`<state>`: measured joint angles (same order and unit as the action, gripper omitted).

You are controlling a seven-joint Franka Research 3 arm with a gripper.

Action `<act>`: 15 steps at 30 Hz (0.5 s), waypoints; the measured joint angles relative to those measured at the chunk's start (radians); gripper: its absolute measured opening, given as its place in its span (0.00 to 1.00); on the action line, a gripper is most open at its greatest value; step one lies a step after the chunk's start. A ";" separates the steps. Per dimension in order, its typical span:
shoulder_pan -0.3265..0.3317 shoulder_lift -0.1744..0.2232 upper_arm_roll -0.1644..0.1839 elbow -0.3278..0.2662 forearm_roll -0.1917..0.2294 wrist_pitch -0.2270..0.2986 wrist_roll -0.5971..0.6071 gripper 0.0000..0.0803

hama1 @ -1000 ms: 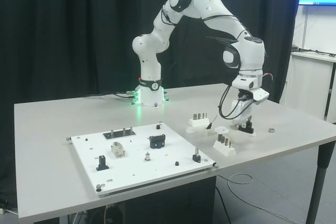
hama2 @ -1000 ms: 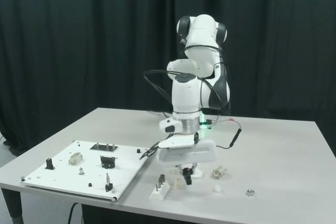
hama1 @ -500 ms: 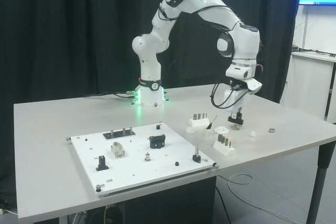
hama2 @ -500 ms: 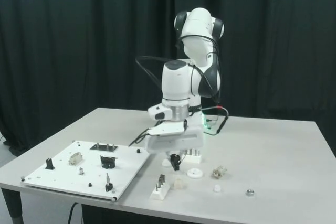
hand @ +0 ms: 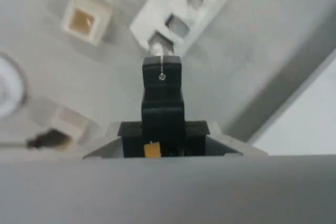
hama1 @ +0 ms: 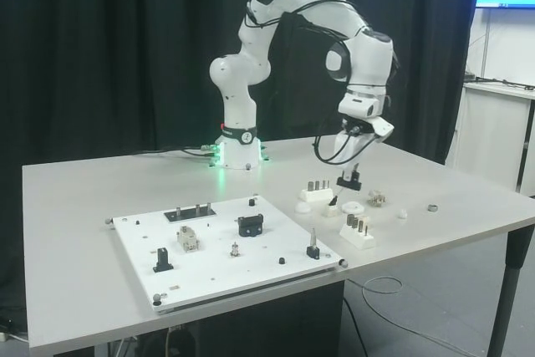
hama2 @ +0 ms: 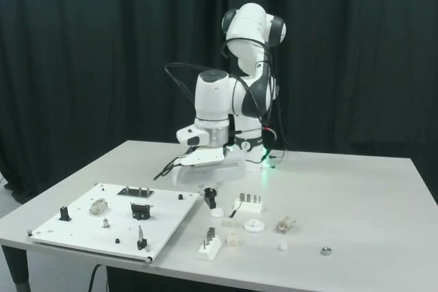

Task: Insert D-SUB.

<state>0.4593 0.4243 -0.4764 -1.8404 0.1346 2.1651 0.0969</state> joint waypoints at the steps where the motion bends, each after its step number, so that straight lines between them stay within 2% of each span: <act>1: -0.003 -0.005 0.000 -0.006 -0.005 0.002 -0.016 0.19; 6: -0.022 -0.027 0.000 -0.038 -0.025 0.018 -0.106 0.19; 15: -0.060 -0.064 0.000 -0.116 -0.029 0.119 -0.226 0.19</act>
<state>0.3993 0.3607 -0.4765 -1.9561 0.1053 2.2839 -0.1295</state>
